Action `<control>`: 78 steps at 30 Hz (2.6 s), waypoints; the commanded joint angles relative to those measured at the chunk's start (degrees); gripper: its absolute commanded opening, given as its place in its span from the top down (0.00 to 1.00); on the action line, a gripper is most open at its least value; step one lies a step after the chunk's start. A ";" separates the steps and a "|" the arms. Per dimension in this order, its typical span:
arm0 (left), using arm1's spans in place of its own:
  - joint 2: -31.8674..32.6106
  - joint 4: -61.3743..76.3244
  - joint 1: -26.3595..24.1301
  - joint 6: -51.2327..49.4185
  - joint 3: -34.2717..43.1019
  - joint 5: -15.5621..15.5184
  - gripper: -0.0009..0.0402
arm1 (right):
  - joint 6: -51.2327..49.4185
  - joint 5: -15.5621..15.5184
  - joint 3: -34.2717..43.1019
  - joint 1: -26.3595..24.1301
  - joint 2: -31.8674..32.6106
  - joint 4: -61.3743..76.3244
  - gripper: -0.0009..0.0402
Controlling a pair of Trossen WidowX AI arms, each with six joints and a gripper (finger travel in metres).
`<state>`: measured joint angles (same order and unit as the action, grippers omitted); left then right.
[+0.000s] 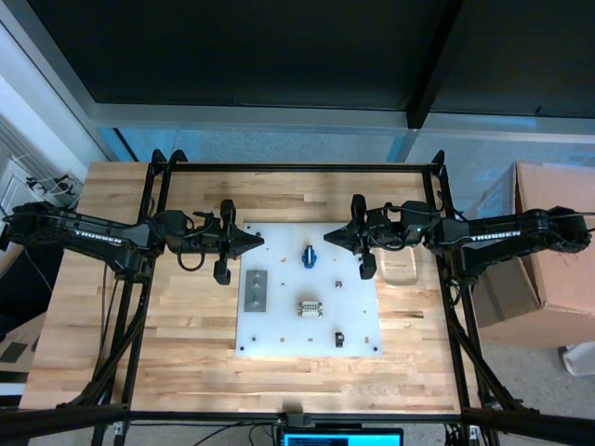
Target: Remove the HAN10E connector from the taskboard and place in the container
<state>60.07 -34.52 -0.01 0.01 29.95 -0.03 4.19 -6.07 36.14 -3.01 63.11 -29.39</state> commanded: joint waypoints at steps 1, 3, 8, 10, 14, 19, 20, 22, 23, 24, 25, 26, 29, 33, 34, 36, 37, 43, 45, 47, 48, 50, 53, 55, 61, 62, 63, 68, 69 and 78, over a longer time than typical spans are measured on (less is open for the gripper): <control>0.04 0.00 0.00 0.00 0.00 0.02 0.98 | 0.00 0.00 0.00 0.02 0.00 0.37 0.98; 0.02 0.00 0.02 0.00 0.00 0.02 0.98 | 0.02 0.00 0.00 0.02 0.00 0.39 0.98; 0.04 0.02 0.00 0.00 0.00 0.02 0.98 | 0.00 0.00 0.00 0.04 0.00 0.17 0.98; 0.02 0.00 0.00 0.00 0.00 0.02 0.98 | 0.00 0.00 -0.02 0.02 0.00 -0.02 0.98; 0.02 0.00 0.00 0.00 0.00 0.02 0.98 | 0.61 -0.33 0.50 0.04 0.00 1.33 0.98; 0.02 0.00 0.02 0.00 0.00 0.02 0.98 | 1.46 -0.48 6.40 0.59 0.00 16.85 0.98; 0.04 0.00 0.00 0.00 0.00 0.02 0.98 | 1.46 -0.44 7.87 1.20 0.00 20.35 0.98; 0.04 0.00 0.02 0.00 0.00 0.02 0.98 | 1.49 -0.26 10.75 2.56 0.37 26.32 0.98; 0.02 0.00 0.02 0.00 0.00 0.02 0.98 | 1.57 0.44 12.15 3.37 0.55 29.44 0.98; 0.04 0.00 0.00 0.00 0.00 0.02 0.98 | 1.57 1.14 13.57 4.26 1.16 32.48 0.98; 0.04 0.00 0.02 0.00 0.00 0.02 0.98 | 1.68 2.03 15.13 5.16 1.79 35.76 0.98; 0.02 0.00 0.02 0.00 0.00 0.02 0.98 | 1.90 2.49 16.72 5.97 2.62 38.99 0.98; 0.04 0.00 0.02 0.00 0.00 0.02 0.98 | 3.06 4.72 21.64 8.57 5.86 47.47 0.98; 0.02 0.00 0.00 0.00 0.00 0.02 0.98 | 4.33 8.26 28.50 11.85 11.15 58.03 0.98; 0.02 0.00 0.02 0.00 0.00 0.02 0.98 | 4.83 8.22 30.42 12.24 12.72 60.83 0.98; 0.02 0.00 0.00 0.00 0.00 0.02 0.98 | 6.54 8.09 33.99 13.05 15.69 66.36 0.98; 0.02 0.00 0.00 0.00 0.00 0.02 0.98 | 7.34 8.09 35.69 13.35 17.25 68.81 0.98; 0.02 0.00 0.00 0.00 0.00 0.02 0.98 | 9.75 8.11 45.03 14.80 25.44 80.72 0.98; 0.02 0.00 0.00 0.00 0.00 0.02 0.98 | 10.27 8.11 48.26 15.37 28.30 83.87 0.98; 0.04 0.00 0.02 0.00 0.00 0.02 0.98 | 10.36 8.11 51.67 15.93 30.93 86.66 0.96; 0.02 0.00 0.02 0.00 0.00 0.02 0.98 | 10.40 8.15 53.29 16.24 32.39 87.69 0.95; 0.04 0.00 0.02 0.00 0.00 0.02 0.98 | 10.64 8.61 56.48 16.76 34.99 89.70 0.90; 0.02 0.00 0.02 0.00 0.00 0.02 0.98 | 12.48 11.10 60.46 17.22 38.49 91.91 0.81; 0.04 0.00 0.00 0.00 0.00 0.02 0.98 | 12.98 11.06 62.51 17.31 40.61 93.13 0.74; 0.02 0.00 0.02 0.00 0.00 0.02 0.98 | 13.53 11.02 68.06 17.64 45.99 96.04 0.50; 0.02 0.00 0.00 0.00 0.00 0.02 0.98 | 13.53 10.99 68.65 17.68 46.56 96.28 0.46; 0.02 0.00 0.02 0.00 0.00 0.02 0.98 | 13.51 10.95 69.09 17.79 47.32 96.28 0.43; 0.02 0.00 0.00 0.00 0.00 0.02 0.98 | 13.33 11.02 69.42 18.40 49.72 96.35 0.28; 0.02 0.00 0.02 0.00 0.00 0.02 0.98 | 13.31 11.02 69.42 18.45 50.12 96.35 0.25; 0.02 0.00 0.00 0.00 0.00 0.02 0.98 | 11.74 11.08 69.31 18.86 53.99 94.42 0.15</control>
<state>60.10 -34.52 -0.01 0.01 29.95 -0.01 15.97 4.97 105.54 15.81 116.68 65.56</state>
